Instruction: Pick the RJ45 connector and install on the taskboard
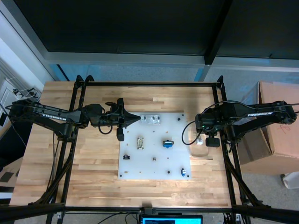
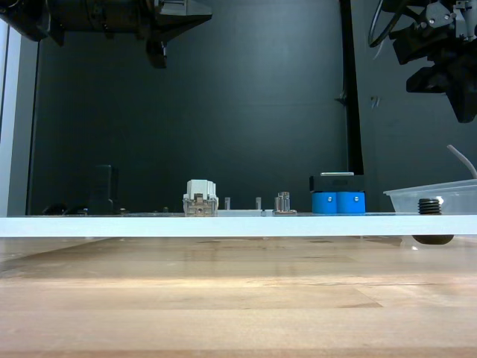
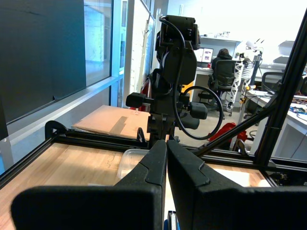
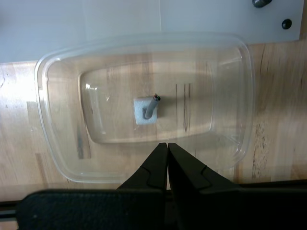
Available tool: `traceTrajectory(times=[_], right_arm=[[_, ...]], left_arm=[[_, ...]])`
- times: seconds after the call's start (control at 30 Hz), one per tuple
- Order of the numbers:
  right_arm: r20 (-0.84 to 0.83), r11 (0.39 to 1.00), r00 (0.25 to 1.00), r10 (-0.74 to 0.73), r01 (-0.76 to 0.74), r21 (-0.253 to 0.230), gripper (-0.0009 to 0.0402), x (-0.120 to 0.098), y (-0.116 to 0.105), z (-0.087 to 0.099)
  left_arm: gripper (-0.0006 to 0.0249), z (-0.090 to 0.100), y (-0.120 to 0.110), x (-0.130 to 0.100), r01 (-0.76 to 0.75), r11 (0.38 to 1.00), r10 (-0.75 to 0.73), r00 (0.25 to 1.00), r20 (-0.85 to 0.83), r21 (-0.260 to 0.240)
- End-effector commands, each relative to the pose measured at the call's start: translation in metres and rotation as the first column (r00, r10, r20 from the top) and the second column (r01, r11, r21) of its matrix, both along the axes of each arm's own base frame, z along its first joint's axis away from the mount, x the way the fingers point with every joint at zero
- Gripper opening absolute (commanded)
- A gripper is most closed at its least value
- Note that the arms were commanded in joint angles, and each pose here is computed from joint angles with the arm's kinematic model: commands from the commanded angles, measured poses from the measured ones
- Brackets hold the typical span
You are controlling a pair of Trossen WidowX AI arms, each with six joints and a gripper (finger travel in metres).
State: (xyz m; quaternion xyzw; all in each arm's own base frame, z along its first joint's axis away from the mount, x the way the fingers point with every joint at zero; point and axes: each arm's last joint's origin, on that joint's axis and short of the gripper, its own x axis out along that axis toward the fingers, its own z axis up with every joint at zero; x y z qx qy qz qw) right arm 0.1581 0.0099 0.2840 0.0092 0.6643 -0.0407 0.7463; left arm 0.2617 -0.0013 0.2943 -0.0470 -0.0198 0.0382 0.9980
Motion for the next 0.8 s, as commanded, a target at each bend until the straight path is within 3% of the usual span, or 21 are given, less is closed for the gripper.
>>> traceTrajectory(times=[0.03, 0.53, 0.8], right_arm=[[0.000, 1.000, 1.000, -0.001, 0.001, 0.000, 0.0003, 0.000, 0.000, 0.000], [-0.001, 1.000, 1.000, -0.019, 0.019, -0.002, 0.0068, 0.001, 0.000, -0.002], [-0.071, 0.998, 0.995, -0.065, 0.065, 0.003, 0.0120, 0.010, 0.004, -0.028]], left_arm=[[0.0000, 0.000, 0.000, 0.000, 0.000, 1.000, 0.000, 1.000, 0.000, 0.000], [0.0000, 0.000, 0.000, 0.000, 0.000, 1.000, 0.000, 1.000, 0.000, 0.000], [0.0000, 0.000, 0.000, 0.000, 0.000, 1.000, 0.000, 1.000, 0.000, 0.000]])
